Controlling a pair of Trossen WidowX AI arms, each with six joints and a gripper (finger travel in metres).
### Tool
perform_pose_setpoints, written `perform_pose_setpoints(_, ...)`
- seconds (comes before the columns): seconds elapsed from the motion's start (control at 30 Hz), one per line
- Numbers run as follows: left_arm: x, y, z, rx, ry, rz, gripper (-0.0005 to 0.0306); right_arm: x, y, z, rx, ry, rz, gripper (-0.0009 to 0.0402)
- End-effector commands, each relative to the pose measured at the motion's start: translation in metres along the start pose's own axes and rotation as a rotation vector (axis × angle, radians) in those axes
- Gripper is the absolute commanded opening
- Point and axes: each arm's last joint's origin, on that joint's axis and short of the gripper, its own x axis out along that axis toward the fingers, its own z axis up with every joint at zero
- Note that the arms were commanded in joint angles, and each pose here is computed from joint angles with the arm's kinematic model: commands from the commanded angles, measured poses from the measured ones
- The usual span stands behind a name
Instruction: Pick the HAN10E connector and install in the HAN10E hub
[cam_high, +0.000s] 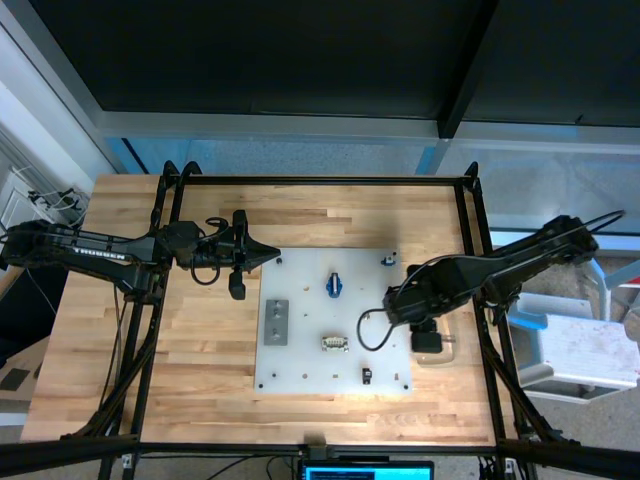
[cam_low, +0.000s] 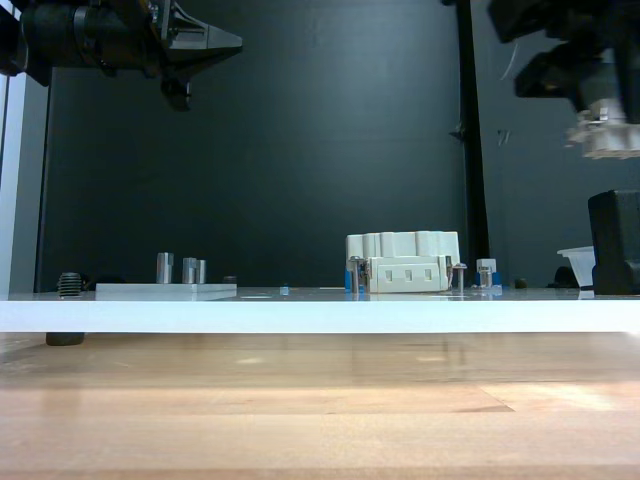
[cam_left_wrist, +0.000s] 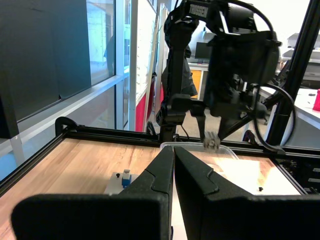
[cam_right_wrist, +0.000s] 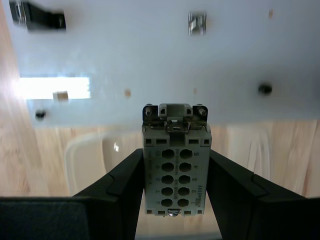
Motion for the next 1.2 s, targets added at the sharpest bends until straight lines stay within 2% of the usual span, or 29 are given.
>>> perform_pose_setpoints(0.03,0.0,0.0,0.0,0.0,0.0,0.0,0.0,0.003,0.006,0.016,-0.001,-0.007,-0.008,0.0009)
perform_pose_setpoints(0.17,0.0,0.0,0.0,0.0,0.0,0.0,0.0,0.005,0.014,0.036,0.002,-0.008,-0.007,0.0009)
perform_pose_setpoints(0.37,0.0,0.0,0.0,0.0,0.0,0.0,0.0,0.011,0.021,0.067,0.046,-0.01,-0.007,0.0009)
perform_pose_setpoints(0.67,0.0,0.0,0.0,0.0,0.0,0.0,0.0,0.022,0.028,0.103,0.089,-0.018,-0.005,0.0009)
perform_pose_setpoints(0.8,0.0,0.0,0.0,0.0,0.0,0.0,0.0,0.026,0.029,0.116,0.143,-0.022,-0.003,0.0009)
perform_pose_setpoints(1.07,0.0,0.0,0.0,0.0,0.0,0.0,0.0,0.035,0.036,0.135,0.14,-0.03,0.009,0.0009)
perform_pose_setpoints(1.2,0.0,0.0,0.0,0.0,0.0,0.0,0.0,0.04,0.038,0.141,0.098,-0.028,0.012,0.0009)
